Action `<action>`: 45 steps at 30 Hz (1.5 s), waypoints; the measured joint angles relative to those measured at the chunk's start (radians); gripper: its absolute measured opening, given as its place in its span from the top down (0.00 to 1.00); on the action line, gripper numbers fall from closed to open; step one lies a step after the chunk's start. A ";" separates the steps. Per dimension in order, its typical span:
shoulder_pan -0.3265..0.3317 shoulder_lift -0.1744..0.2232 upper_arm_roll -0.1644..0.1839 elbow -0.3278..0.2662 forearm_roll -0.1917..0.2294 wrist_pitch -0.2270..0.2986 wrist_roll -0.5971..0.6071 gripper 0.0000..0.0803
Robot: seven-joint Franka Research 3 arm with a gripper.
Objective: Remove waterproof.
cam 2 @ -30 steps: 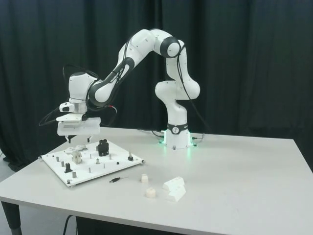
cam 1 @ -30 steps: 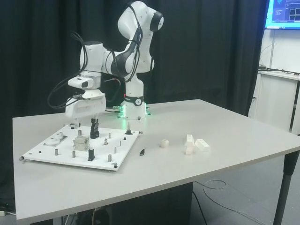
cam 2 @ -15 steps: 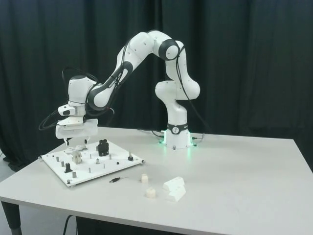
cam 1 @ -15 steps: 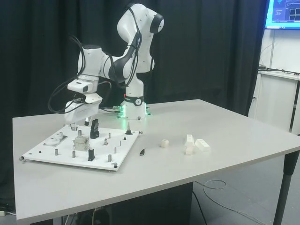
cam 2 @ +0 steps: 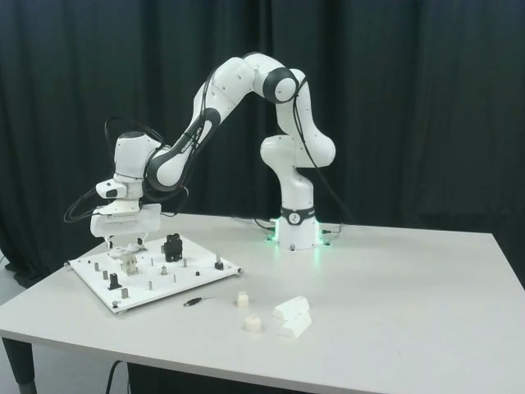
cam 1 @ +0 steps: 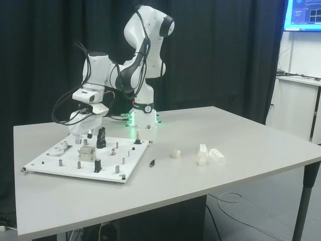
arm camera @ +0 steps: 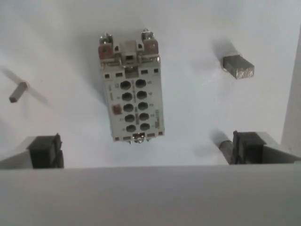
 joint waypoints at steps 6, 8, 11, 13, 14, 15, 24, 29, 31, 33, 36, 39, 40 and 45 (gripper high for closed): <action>-0.027 0.000 0.024 0.000 0.004 0.008 -0.001 0.00; -0.032 0.000 0.030 0.001 0.009 0.009 -0.001 0.00; -0.036 0.000 0.036 0.001 0.013 0.009 -0.009 0.00; -0.039 0.000 0.040 0.002 0.013 0.009 -0.025 0.00; -0.041 0.000 0.043 0.002 0.013 0.009 -0.034 0.00; -0.042 0.000 0.045 0.003 0.014 0.009 -0.043 0.00; -0.052 0.000 0.049 0.015 0.065 0.015 -0.072 0.00; -0.066 0.001 0.049 0.020 0.119 0.020 -0.072 0.00; -0.072 0.003 0.051 0.022 0.135 0.020 -0.072 0.00; -0.077 0.007 0.053 0.025 0.147 0.018 -0.072 0.00; -0.084 0.014 0.058 0.032 0.151 0.011 -0.072 0.00; -0.090 0.022 0.065 0.039 0.151 0.005 -0.076 0.00; -0.092 0.024 0.069 0.042 0.151 0.003 -0.081 0.00; -0.098 0.034 0.084 0.048 0.151 -0.005 -0.108 0.00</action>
